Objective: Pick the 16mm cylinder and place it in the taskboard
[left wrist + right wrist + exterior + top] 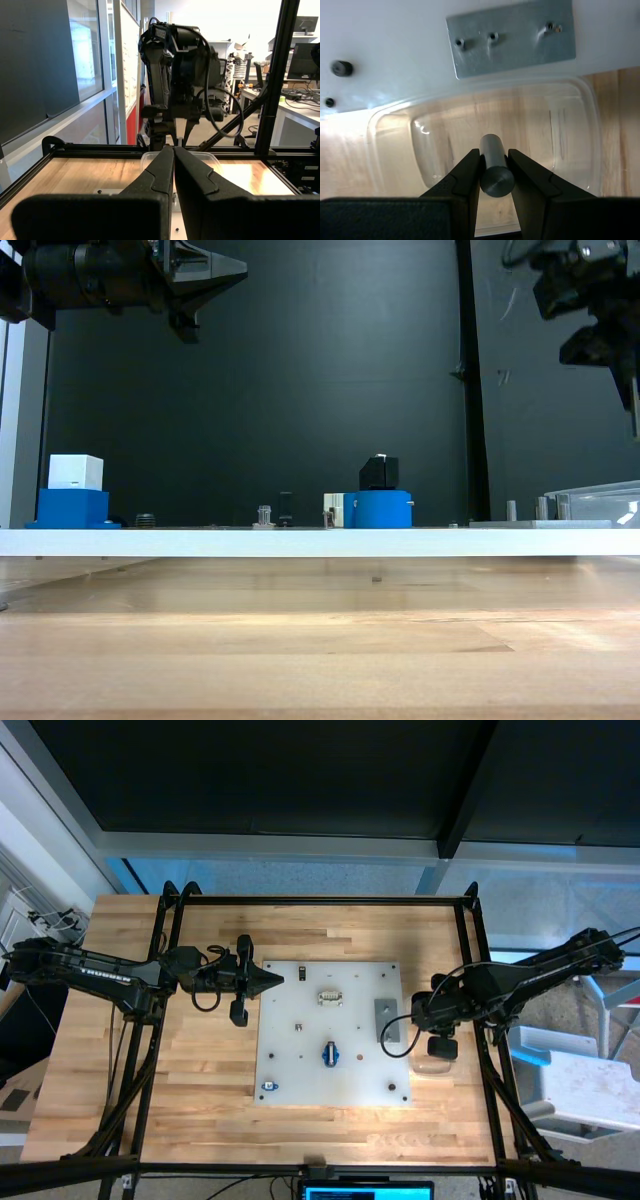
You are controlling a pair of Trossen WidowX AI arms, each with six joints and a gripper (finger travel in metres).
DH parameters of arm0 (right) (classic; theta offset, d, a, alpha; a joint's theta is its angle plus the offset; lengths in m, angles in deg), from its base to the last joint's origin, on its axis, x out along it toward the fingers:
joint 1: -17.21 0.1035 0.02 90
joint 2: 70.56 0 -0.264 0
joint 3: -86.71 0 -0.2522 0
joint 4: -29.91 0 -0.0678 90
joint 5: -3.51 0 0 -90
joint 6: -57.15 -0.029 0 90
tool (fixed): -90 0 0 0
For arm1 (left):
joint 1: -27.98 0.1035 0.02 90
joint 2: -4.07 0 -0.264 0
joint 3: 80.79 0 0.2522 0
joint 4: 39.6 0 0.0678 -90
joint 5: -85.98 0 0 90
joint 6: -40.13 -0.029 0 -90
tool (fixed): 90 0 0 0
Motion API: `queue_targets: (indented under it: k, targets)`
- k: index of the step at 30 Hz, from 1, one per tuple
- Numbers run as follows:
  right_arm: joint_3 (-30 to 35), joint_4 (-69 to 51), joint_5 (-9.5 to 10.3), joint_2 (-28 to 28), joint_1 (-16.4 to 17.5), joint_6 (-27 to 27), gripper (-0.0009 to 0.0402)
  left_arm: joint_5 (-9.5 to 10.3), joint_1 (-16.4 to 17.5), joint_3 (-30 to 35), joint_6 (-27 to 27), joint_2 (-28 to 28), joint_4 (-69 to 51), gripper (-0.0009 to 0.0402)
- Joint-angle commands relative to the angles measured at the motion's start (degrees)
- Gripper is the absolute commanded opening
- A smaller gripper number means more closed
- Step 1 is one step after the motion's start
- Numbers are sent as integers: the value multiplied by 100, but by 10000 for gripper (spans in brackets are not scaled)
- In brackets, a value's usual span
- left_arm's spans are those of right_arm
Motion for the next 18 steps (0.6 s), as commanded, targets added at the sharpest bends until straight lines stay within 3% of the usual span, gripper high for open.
queue_targets:
  k: [1, 18]
  targets:
    - [188, -181, 0, -7, 2, -2, 32, 0, 0, 2, -2, 0, 0, 0]
    - [243, -238, 0, -96, 4, -2, 32, 0, 2, 2, -2, 0, 0, 0]
